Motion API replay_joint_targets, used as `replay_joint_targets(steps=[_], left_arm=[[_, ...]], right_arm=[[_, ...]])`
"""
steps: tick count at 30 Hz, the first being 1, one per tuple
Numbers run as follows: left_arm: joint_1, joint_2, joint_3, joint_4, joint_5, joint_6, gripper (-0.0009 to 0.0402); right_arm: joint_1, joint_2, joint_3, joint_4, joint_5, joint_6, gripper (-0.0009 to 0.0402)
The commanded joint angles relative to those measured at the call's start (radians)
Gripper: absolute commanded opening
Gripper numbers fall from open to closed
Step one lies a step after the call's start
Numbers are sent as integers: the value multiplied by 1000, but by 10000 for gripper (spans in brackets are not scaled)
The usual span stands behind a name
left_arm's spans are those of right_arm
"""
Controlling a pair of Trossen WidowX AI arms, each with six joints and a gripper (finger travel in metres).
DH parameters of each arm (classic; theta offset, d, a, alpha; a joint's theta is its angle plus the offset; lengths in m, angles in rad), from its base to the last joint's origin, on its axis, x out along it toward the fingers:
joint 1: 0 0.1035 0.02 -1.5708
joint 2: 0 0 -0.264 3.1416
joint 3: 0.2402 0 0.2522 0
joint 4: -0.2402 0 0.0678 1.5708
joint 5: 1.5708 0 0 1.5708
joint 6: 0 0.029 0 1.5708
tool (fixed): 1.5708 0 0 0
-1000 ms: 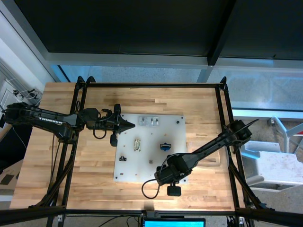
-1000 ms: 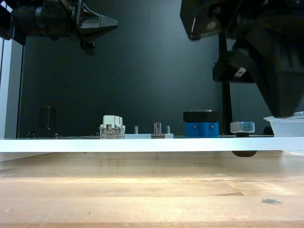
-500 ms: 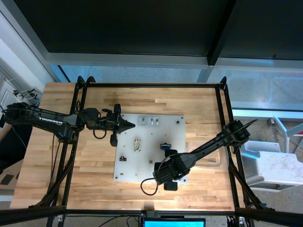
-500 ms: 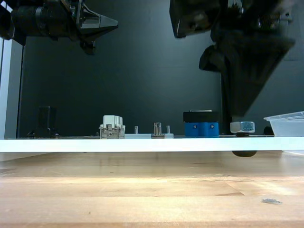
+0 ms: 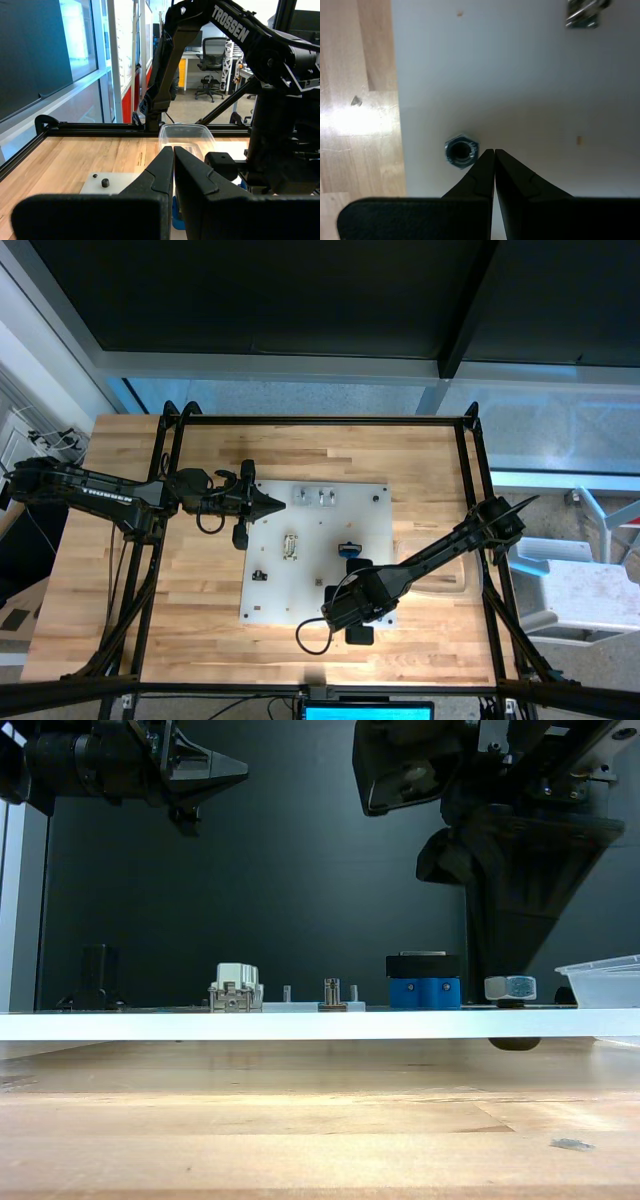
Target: Pick the M12 fastener and fasten on the M12 threads
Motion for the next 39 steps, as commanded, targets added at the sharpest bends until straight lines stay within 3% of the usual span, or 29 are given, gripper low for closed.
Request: replay_joint_targets(steps=[1,3,5,8,9,12,16,22,24,27,29,39], left_arm=[[0,0,0,0,0,0,0],[0,0,0,0,0,0,0],[0,0,0,0,0,0,0],[0,0,0,0,0,0,0],[0,0,0,0,0,0,0],[0,0,0,0,0,0,0],[0,0,0,0,0,0,0],[0,0,0,0,0,0,0],[0,0,0,0,0,0,0],[0,0,0,0,0,0,0],[0,0,0,0,0,0,0],[0,0,0,0,0,0,0]], right_arm=[[1,8,0,11,-2,-2,0],[1,7,0,9,-10,-4,0],[1,2,3,-6,-49,-4,0],[0,-18,11,-40,-219,-37,0],[0,-23,11,-46,-251,-43,0],[0,-36,10,-63,-266,-52,0],[0,-36,10,-66,-243,-50,0],[0,-40,14,-65,-43,-21,0],[1,-41,14,-63,2,-21,0],[0,-33,8,-45,7,-22,0],[1,-33,-1,-30,28,-21,0],[5,-5,-9,7,21,-23,0]])
